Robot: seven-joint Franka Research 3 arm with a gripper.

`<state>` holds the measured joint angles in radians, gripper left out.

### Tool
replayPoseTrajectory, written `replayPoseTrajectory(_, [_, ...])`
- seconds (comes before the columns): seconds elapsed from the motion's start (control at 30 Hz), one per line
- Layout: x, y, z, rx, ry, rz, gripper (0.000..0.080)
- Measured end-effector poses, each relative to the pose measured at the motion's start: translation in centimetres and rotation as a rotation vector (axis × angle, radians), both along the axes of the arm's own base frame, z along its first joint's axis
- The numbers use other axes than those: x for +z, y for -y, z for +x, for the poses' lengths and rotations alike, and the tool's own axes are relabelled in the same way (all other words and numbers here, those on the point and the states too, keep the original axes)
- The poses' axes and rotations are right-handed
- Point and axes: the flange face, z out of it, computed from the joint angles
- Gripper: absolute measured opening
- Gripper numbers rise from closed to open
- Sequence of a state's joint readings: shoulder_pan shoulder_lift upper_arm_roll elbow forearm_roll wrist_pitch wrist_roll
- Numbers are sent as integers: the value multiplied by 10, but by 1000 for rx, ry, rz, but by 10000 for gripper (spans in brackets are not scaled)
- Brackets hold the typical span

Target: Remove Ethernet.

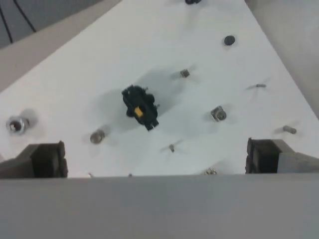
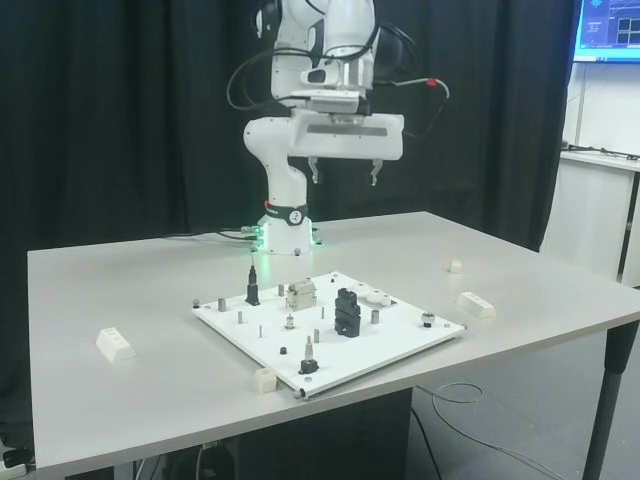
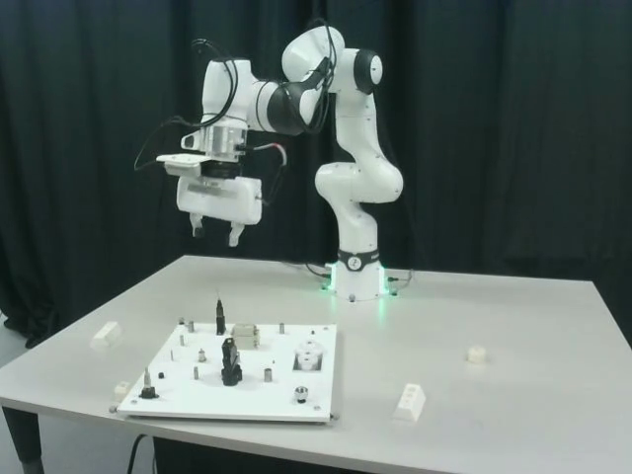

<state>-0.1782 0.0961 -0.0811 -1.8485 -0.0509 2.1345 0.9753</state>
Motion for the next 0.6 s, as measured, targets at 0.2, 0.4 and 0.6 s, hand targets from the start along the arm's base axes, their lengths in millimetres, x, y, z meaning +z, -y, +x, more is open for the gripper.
replayPoseTrajectory(0.2, [-15, 5, 19, -106, 0, 15, 800])
replayPoseTrajectory(0.4, [-30, 12, 34, -181, 0, 23, 800])
replayPoseTrajectory(0.6, [-45, 19, 46, -289, 5, 36, 800])
